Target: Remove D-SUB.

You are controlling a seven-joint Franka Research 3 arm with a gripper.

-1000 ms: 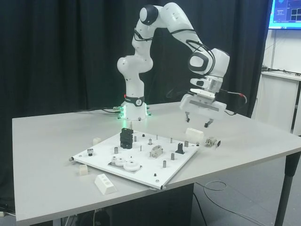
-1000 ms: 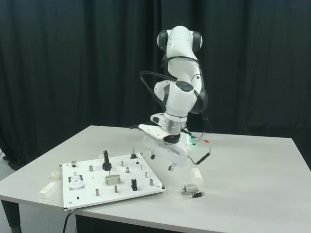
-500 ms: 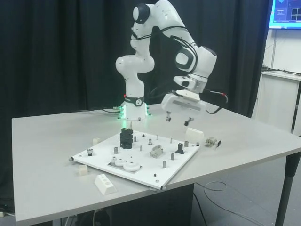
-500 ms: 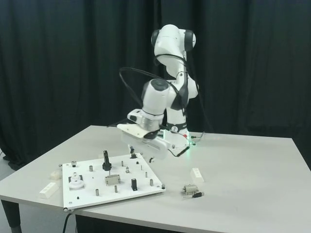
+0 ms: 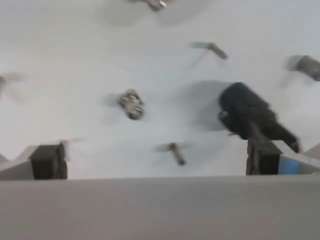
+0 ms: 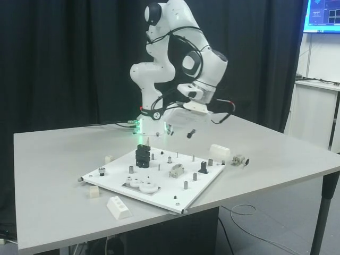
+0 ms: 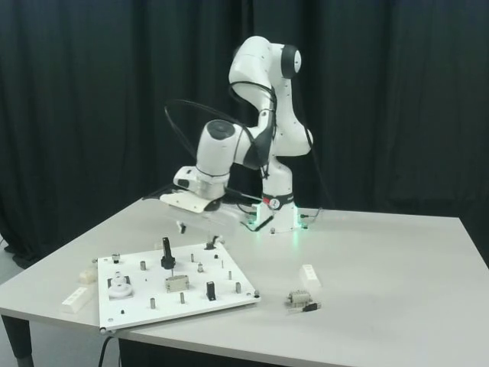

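The D-SUB (image 6: 240, 159) is seen lying on the table (image 6: 53, 159) at right of centre, beside a white block (image 6: 219, 152), off the board (image 6: 114, 178) of pegs. The gripper (image 6: 180, 132) is held above the board's far edge, fingers spread, nothing gripped.

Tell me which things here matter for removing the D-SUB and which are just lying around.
Job:
- hand, open, above the board
- white board
- grey connector on it, likely the D-SUB

Lying about:
- loose connector on the table
- white block beside it
- drilled white block
- small white block
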